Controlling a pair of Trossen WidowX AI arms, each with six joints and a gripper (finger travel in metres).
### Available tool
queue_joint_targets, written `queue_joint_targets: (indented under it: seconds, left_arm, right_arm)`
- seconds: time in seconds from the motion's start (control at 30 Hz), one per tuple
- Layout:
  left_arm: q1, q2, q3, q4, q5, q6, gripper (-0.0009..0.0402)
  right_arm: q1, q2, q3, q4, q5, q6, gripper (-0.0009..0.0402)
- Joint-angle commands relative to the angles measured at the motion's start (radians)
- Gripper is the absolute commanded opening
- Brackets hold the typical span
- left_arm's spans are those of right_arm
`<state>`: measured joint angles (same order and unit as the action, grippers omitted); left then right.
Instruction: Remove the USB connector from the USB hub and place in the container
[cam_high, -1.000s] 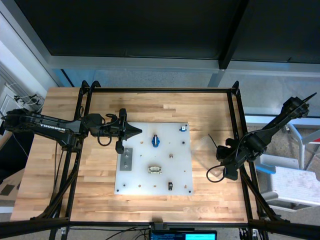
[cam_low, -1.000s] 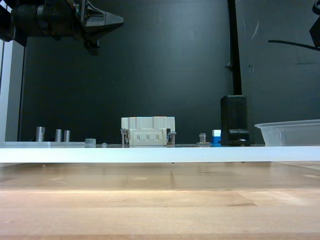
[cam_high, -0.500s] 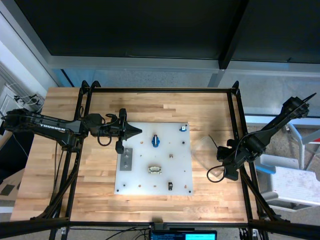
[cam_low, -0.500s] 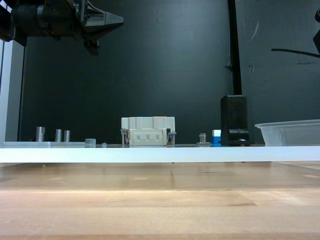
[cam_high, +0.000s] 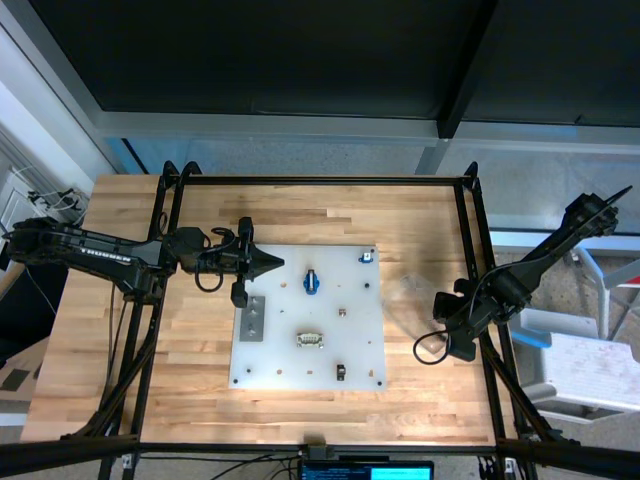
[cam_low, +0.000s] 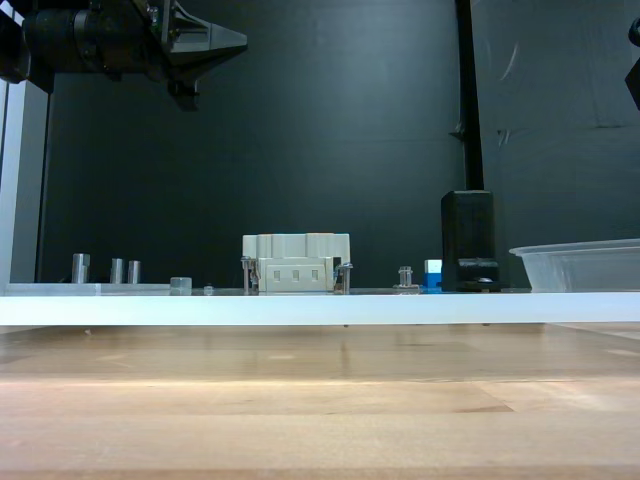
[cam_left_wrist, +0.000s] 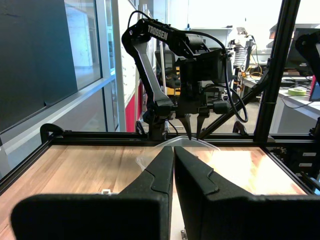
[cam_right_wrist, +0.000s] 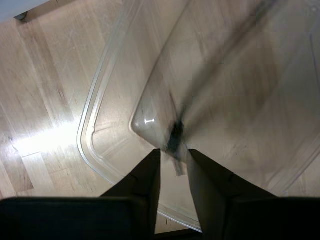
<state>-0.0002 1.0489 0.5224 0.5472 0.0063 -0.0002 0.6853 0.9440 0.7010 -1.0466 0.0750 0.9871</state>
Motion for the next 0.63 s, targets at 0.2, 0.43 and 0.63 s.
queue_joint_targets:
  seconds: [0.2,0.43,0.63]
  left_arm:
    - [0.000,0.000,0.000,0.000,0.000,0.000,0.0001]
    - [0.000,0.000,0.000,0.000,0.000,0.000,0.0001]
    - [0.000,0.000,0.000,0.000,0.000,0.000,0.0001]
  right_arm:
    - [0.000,0.000,0.000,0.000,0.003,0.004,0.0127]
    - [0.000,0.000,0.000,0.000,0.003,0.004,0.0134]
    - [0.000,0.000,0.000,0.000,0.003,0.004,0.0134]
